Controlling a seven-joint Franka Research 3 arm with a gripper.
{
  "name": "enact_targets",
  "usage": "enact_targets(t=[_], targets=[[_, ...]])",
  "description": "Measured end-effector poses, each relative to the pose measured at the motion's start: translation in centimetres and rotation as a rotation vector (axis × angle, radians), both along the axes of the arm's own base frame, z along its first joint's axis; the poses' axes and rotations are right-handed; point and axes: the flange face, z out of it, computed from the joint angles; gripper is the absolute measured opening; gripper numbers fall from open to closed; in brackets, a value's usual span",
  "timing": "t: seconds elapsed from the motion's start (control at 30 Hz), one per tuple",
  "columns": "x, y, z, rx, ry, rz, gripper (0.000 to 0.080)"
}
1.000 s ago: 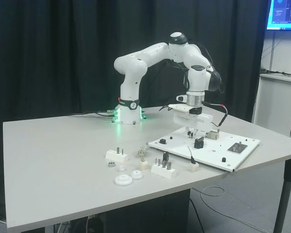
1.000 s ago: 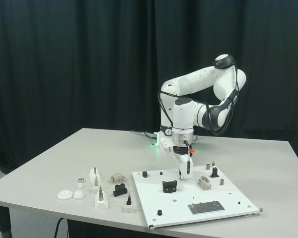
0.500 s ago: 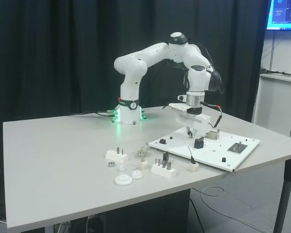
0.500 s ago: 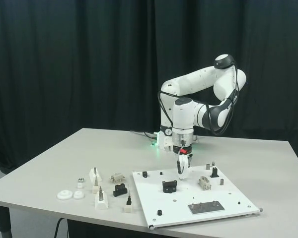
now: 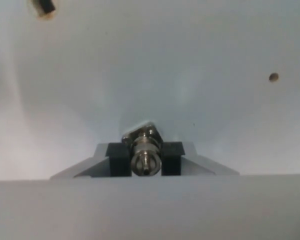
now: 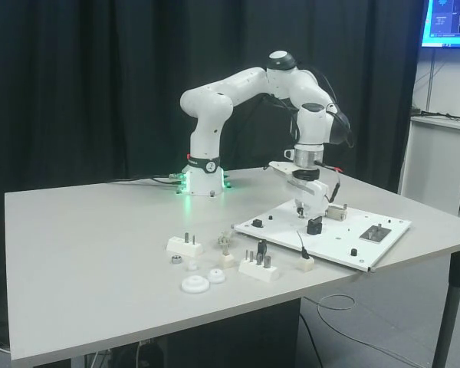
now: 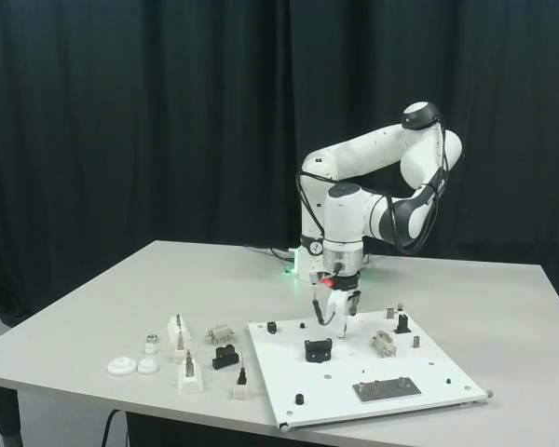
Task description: Insert BNC.
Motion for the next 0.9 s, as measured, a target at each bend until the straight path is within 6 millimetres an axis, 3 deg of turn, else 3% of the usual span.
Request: enact_targets(t=[0.9], targets=[[0.02,-0.01,-0.02,-0.011,-0.006,-0.321,0.0125]])
